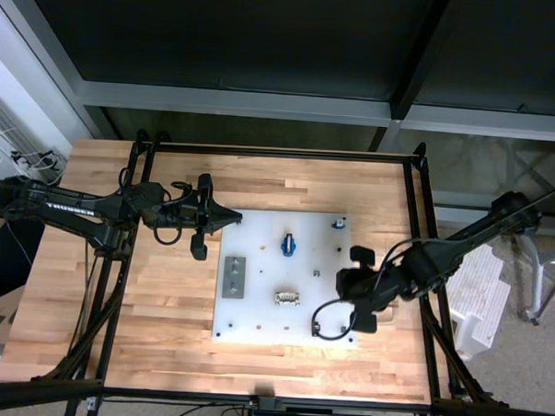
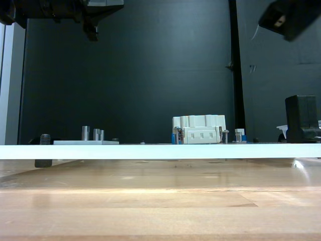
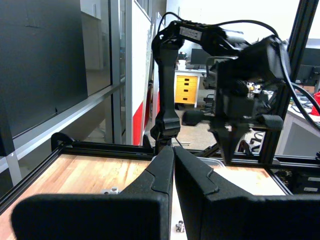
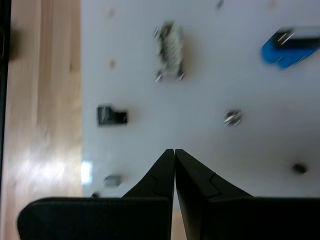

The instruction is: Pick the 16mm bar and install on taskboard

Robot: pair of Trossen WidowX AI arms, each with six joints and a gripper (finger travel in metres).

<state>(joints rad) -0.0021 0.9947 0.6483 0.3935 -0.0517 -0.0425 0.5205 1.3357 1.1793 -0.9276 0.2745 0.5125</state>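
**High view:** the left tool (image 1: 236, 217) hovers at the far-left corner of the white task board (image 1: 254, 329). The right tool (image 1: 355, 287) hangs above the board's right side.

**Wrist views only:** both tools are closed on nothing, with the fingers pressed together.

**Low view only:** 3 upright pegs (image 2: 93, 134) stand on the grey block (image 1: 233, 278). The 16mm bar is in neither tool, and whether 1 of these pegs is it cannot be told.

**Surroundings:** a wooden counter (image 1: 154, 295) and a black frame (image 1: 280, 154), with dark wall panels behind.

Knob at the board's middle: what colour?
Blue knob, best in high view; left gripper hovers by board's far-left edge, right gripper over its right side.
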